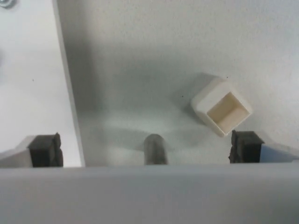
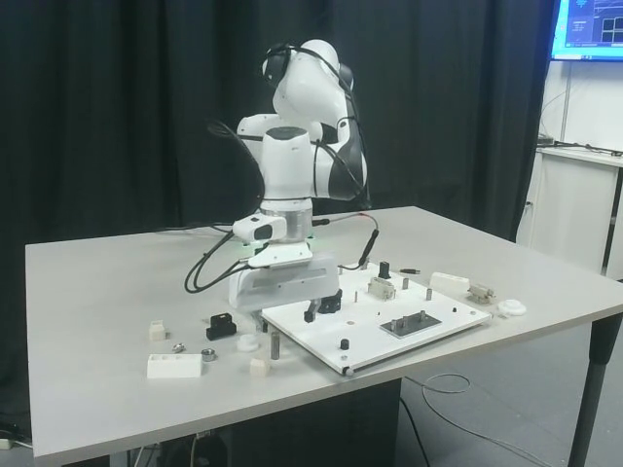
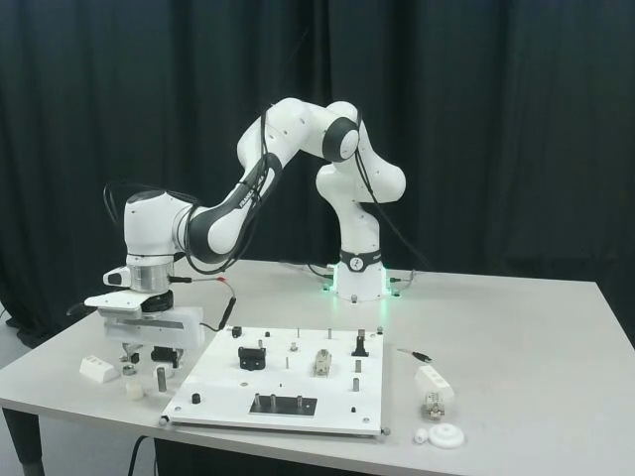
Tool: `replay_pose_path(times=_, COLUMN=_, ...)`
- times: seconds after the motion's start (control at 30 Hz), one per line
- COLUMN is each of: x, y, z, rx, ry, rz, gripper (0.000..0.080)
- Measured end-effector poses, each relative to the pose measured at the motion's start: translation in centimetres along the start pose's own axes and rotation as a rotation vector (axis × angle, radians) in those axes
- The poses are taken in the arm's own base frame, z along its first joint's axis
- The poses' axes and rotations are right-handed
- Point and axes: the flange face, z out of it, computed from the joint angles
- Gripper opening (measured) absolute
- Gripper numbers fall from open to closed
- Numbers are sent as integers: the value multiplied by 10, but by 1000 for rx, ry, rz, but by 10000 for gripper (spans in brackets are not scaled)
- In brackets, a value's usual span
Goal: Remove round peg 3.
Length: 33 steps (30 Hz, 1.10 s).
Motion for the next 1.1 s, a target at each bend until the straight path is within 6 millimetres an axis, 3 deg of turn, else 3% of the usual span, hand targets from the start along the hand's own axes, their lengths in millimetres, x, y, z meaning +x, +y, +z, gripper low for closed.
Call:
replay_pose_path(times=0.43, x=-10, y=-20, z=-4, rx=12, ry=-47, rz=19, gripper=800)
replay_pose_path(times=0.8, x=-40, y=-67, z=-9, rx=20, ry=-142, rz=42, gripper=800)
replay_pose_path(times=1.1, x=-78, y=-114, z=-6, rx=4, ry=-202, rz=55, gripper=800)
